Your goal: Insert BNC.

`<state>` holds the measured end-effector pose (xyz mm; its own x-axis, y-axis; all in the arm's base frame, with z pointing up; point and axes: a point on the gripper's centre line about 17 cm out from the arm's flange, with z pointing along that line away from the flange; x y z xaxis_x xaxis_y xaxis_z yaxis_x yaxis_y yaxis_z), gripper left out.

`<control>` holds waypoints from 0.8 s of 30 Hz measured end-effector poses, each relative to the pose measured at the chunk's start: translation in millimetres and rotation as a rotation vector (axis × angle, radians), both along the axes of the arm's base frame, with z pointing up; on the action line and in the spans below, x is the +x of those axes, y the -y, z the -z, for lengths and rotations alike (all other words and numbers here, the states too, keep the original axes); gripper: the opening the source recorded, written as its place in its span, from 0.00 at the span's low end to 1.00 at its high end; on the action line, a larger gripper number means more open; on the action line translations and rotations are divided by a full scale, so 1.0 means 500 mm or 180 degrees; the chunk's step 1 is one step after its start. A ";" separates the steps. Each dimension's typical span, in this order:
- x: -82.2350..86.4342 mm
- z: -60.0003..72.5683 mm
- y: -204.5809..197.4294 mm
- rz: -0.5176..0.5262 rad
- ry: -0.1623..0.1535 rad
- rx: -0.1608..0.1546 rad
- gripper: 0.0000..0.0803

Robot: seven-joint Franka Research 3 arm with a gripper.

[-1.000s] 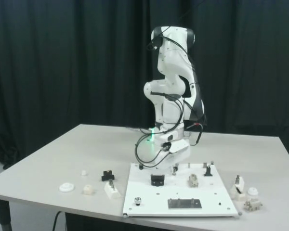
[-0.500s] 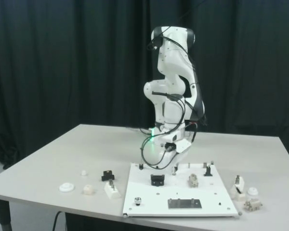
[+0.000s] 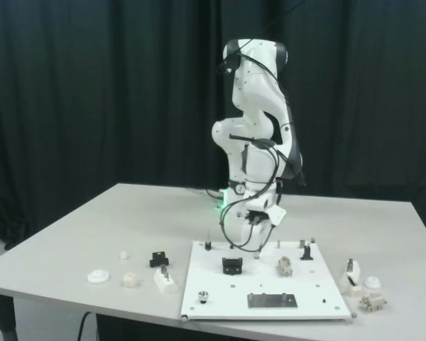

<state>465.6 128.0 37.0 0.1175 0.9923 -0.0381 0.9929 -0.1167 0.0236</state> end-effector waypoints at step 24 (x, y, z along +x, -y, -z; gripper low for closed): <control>0.000 0.000 0.002 -0.0999 -0.0051 -0.0019 0.15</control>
